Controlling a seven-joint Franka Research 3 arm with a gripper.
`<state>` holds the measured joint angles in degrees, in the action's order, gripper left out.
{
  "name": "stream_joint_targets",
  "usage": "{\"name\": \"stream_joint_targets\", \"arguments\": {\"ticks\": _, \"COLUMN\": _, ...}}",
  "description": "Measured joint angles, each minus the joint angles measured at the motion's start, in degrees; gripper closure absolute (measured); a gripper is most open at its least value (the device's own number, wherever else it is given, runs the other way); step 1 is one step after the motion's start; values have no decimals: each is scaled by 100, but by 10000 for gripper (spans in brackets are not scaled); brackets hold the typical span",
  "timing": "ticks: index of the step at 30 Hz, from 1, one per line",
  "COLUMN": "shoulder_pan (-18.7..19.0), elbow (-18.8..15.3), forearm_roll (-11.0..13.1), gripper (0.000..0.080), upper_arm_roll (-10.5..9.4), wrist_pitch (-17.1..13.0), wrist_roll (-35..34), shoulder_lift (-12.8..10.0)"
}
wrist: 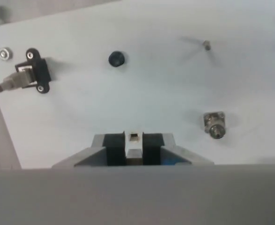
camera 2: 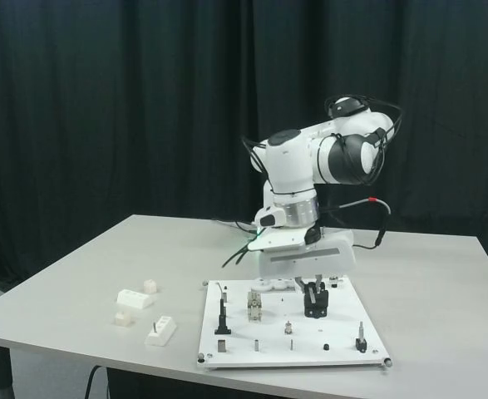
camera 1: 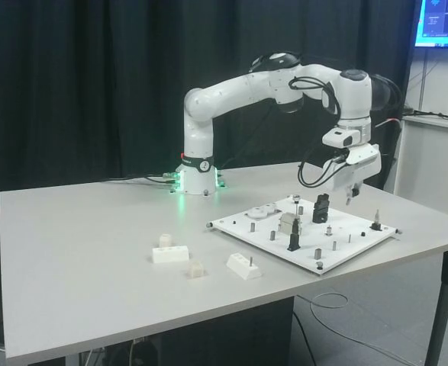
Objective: Insert square peg 2.
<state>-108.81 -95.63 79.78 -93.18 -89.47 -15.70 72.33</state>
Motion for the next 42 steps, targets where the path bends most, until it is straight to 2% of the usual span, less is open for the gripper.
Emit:
{"name": "stream_joint_targets", "arguments": {"ticks": 6, "shoulder_pan": 231, "elbow": -248, "forearm_roll": -3, "gripper": 731, "upper_arm_roll": -67, "wrist_pitch": -237, "wrist_roll": 0, "shoulder_lift": 0}}
{"name": "stream_joint_targets", "arguments": {"ticks": 26, "shoulder_pan": 1233, "elbow": -1209, "forearm_roll": -56, "gripper": 731, "upper_arm_roll": -106, "wrist_pitch": -1470, "wrist_roll": 127, "shoulder_lift": -4}}
{"name": "stream_joint_targets", "arguments": {"ticks": 37, "shoulder_pan": 1441, "elbow": -1539, "forearm_roll": -9, "gripper": 731, "upper_arm_roll": -250, "wrist_pitch": -1947, "wrist_roll": 134, "shoulder_lift": -130}}
{"name": "stream_joint_targets", "arguments": {"ticks": 42, "shoulder_pan": 1442, "elbow": -1635, "forearm_roll": 161, "gripper": 731, "upper_arm_roll": -307, "wrist_pitch": -2030, "wrist_roll": 308, "shoulder_lift": -145}}
